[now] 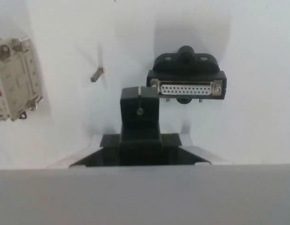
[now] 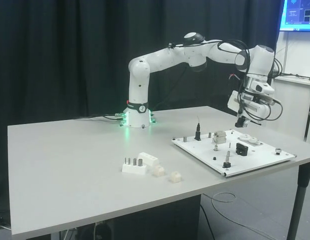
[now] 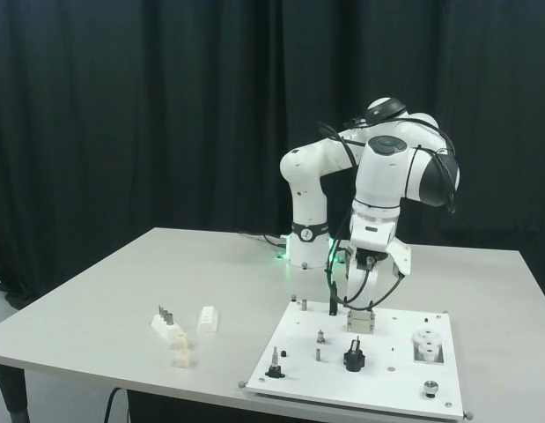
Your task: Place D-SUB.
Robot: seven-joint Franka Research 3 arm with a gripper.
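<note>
The D-SUB sits right of centre in the upper half of the wrist view, resting on the white board with its pin face turned toward the camera. It is a black housing with a pale metal shell around two rows of sockets, a screw post at either end of the shell, and a rounded black knob rising behind. It looks rigid and light, a moulded body with a metal insert; nothing about it suggests give or fragility, though the smooth plastic flanks could slip under a shallow pinch. The flat long sides of the housing seem the best place to take hold, clear of the socket face and the knob.

Just below and left of it in that view the gripper shows as a black block with a thin seam down its middle, so the fingers appear drawn together with nothing between them. It is apart from the connector.

Further out, a small metal peg stands left of centre, and a grey multi-pin connector lies at the left edge.
</note>
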